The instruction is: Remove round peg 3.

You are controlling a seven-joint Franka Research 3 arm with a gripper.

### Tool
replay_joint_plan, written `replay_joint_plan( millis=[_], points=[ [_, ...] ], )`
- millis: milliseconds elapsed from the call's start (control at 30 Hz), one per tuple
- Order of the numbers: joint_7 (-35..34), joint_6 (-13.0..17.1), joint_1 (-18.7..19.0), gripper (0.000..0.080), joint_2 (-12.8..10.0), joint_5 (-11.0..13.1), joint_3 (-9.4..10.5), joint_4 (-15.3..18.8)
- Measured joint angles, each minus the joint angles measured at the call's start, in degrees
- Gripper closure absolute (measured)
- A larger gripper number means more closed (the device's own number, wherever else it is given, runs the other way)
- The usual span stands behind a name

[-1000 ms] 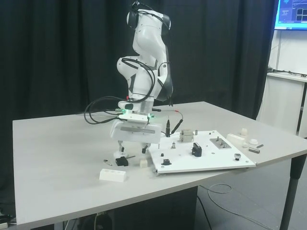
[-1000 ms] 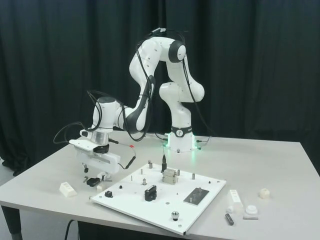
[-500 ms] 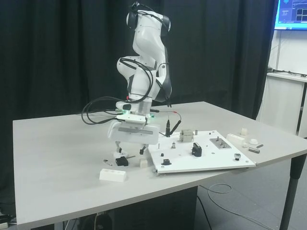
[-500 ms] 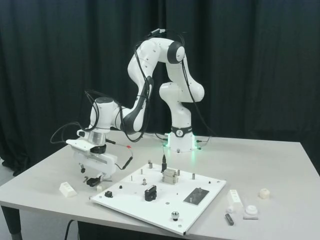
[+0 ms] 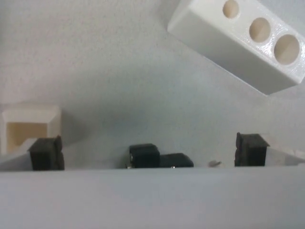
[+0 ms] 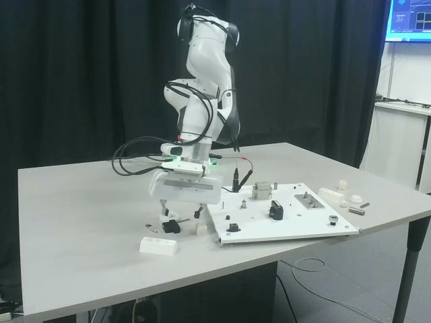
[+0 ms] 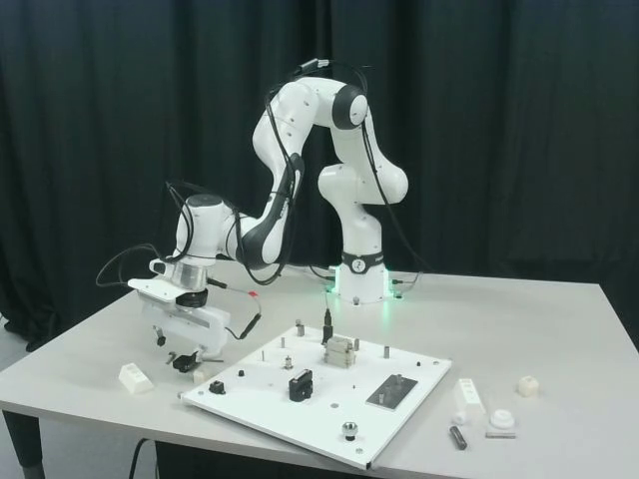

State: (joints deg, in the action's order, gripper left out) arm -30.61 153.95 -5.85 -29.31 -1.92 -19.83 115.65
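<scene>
My gripper (image 6: 180, 211) (image 7: 183, 345) hangs open a little above the grey table, just off the left edge of the white board (image 6: 296, 225) (image 7: 319, 399). In the wrist view its two black fingertips (image 5: 46, 153) stand wide apart with nothing held between them. Under the gripper (image 5: 148, 151) a small black part (image 5: 159, 157) (image 6: 170, 227) (image 7: 182, 364) lies on the table, with a tiny grey pin (image 5: 215, 163) beside it. Several small pegs (image 6: 242, 204) (image 7: 288, 361) stand upright on the board; I cannot tell which is round peg 3.
A white block with three round holes (image 5: 243, 40) (image 6: 159, 246) (image 7: 135, 377) lies near the table's front edge. A small white cube (image 5: 28, 129) (image 6: 200, 229) sits by the board's corner. Loose white and black parts (image 6: 347, 199) (image 7: 489, 414) lie beyond the board's far side.
The gripper has risen a little and drifted away from the board. Its fingers stayed open, and the black part on the table has not moved.
</scene>
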Motion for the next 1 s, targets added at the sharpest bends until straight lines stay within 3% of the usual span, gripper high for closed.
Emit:
replay_joint_plan(
  millis=[367,1000],
  points=[
    [1.9,0.0,-0.36,0.0003,-0.37,1.72,0.0,-0.56],
    [2.76,-0.07,-0.71,0.0003,-0.38,2.24,0.06,-0.85]
  ],
)
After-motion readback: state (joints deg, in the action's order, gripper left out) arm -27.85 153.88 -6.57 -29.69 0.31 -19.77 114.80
